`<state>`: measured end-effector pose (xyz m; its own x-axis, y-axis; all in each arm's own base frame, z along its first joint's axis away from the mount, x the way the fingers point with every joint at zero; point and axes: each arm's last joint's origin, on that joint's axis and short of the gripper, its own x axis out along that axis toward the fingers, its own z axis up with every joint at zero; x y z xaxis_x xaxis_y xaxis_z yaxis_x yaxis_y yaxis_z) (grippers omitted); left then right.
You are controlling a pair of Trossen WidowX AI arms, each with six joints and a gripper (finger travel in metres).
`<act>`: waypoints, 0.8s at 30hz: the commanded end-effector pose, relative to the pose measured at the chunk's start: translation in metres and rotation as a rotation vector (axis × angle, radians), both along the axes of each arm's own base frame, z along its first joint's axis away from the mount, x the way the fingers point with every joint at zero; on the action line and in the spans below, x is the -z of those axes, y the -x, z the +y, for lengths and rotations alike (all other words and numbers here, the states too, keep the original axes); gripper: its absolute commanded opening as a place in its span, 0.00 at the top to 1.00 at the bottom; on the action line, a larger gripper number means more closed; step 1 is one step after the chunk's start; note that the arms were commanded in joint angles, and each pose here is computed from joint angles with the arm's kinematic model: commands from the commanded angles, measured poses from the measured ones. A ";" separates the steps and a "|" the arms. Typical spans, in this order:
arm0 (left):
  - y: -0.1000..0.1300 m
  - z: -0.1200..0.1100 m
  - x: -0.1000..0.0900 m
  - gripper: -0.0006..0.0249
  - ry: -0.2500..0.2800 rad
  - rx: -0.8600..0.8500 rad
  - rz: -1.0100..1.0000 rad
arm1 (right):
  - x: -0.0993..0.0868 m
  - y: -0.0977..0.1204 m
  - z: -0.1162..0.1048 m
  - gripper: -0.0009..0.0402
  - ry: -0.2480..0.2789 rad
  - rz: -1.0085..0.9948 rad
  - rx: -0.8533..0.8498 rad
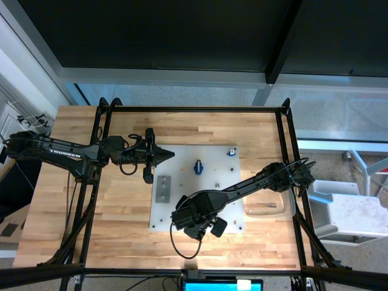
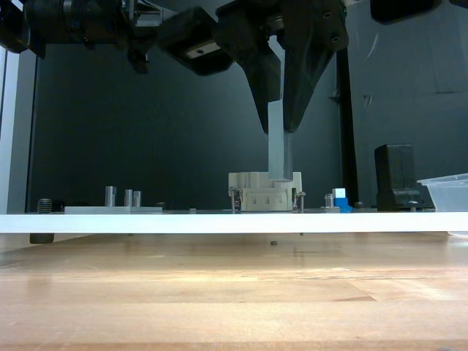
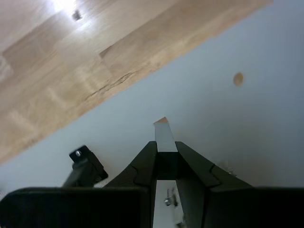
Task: Pick the 16mm bar and place in it's hole on the taskboard
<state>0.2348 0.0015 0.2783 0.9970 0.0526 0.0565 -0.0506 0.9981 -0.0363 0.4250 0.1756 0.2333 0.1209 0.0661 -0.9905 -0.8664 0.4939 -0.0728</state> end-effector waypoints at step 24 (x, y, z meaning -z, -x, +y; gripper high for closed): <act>0.000 0.000 0.000 0.98 0.000 0.000 0.000 | 0.000 0.004 0.006 0.98 0.046 -0.015 -0.394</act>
